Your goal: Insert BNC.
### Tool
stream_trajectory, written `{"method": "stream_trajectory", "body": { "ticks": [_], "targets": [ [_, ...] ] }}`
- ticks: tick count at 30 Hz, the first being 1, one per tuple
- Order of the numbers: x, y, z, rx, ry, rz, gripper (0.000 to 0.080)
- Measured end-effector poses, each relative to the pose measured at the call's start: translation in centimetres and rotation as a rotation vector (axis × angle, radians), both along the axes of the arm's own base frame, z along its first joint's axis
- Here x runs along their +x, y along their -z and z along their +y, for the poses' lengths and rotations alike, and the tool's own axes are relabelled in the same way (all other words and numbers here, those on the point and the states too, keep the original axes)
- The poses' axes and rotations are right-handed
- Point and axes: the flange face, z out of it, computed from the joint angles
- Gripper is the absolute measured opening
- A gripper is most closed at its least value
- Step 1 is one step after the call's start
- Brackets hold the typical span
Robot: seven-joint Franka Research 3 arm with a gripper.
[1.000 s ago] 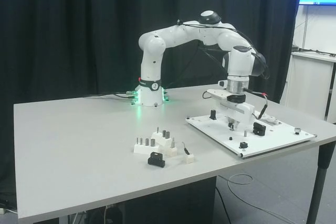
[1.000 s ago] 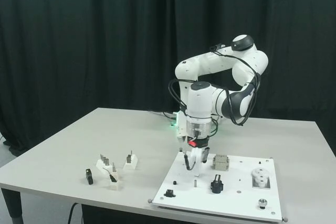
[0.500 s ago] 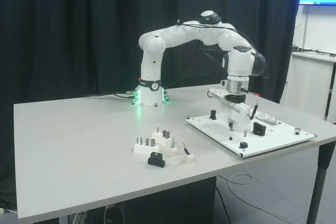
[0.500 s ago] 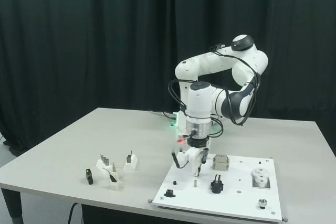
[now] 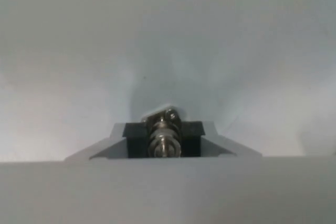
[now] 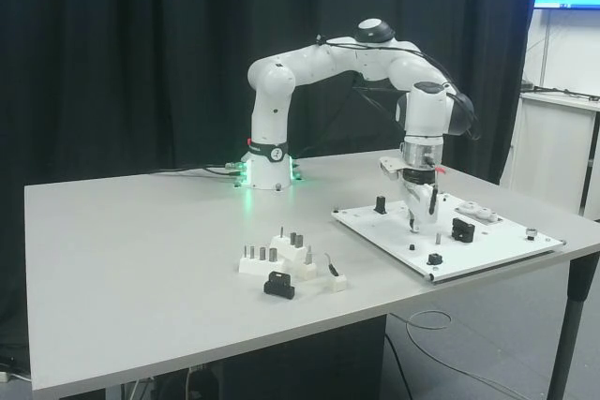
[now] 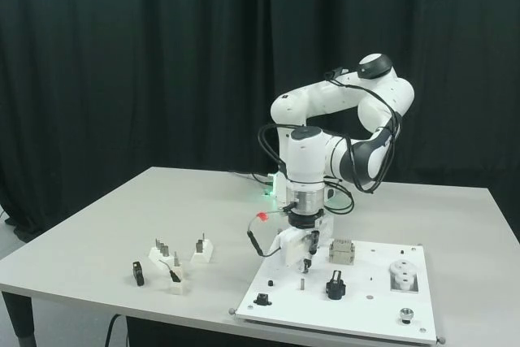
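Black curtains are backing the grey table (image 6: 141, 231) where the gripper (image 7: 307, 259) is hanging at twelve o'clock over the white board (image 7: 366, 302), jaws clamping the BNC plug (image 5: 164, 137), its long axis pointing straight down boardward.

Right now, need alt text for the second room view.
White robot arm bends down over a white board on the grey table, its gripper just above the board. Small white fixture blocks sit apart to one side.
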Motion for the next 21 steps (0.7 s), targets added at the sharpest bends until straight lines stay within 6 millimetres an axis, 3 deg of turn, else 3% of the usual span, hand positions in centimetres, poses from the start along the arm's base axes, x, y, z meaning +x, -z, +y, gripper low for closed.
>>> {"method": "stream_trajectory", "body": {
  "ticks": [21],
  "targets": [
    [-0.2,0.1,-1.5,0.096,0.284,0.007,0.0120]
  ]
}}
